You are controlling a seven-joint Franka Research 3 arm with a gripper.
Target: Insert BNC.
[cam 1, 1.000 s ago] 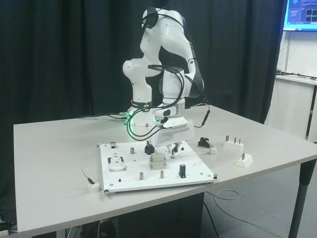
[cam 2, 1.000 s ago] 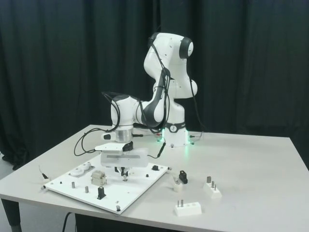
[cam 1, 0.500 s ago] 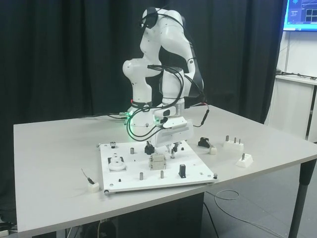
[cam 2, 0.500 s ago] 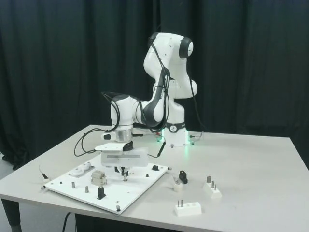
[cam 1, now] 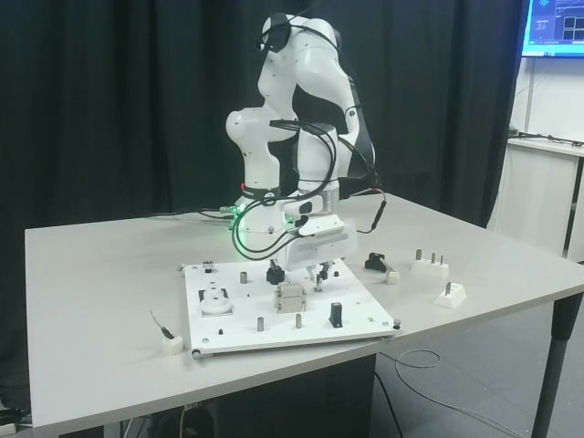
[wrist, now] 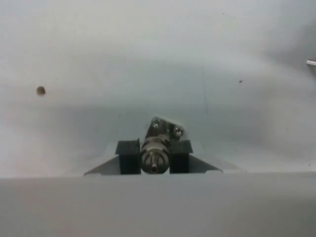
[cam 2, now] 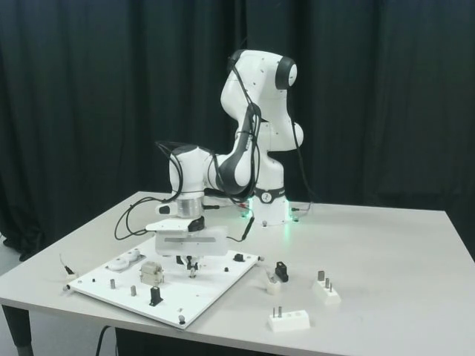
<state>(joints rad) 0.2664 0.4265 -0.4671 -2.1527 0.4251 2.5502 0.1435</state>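
Note:
In the wrist view, a metal BNC connector point(wrist: 155, 157) sits between my two black fingers point(wrist: 128, 157), and my gripper point(wrist: 155, 163) is shut on it. A small metal flange with two screws point(wrist: 164, 128) shows just behind the connector, against the white board point(wrist: 148, 59). In the room views my gripper point(cam 1: 318, 272) point(cam 2: 191, 265) hangs low over the middle of the white board point(cam 1: 360, 315) point(cam 2: 215, 288), fingers pointing down. From the room views I cannot tell whether the connector touches the board.
On the board stand a grey block point(cam 1: 290, 297) point(cam 2: 151, 273), a black clip point(cam 1: 336, 314) point(cam 2: 155, 297), a white round part point(cam 1: 215, 303) and several short pegs. White stands point(cam 1: 429, 265) point(cam 1: 450, 295) and a black part point(cam 1: 374, 263) lie on the grey table to the right of the board.

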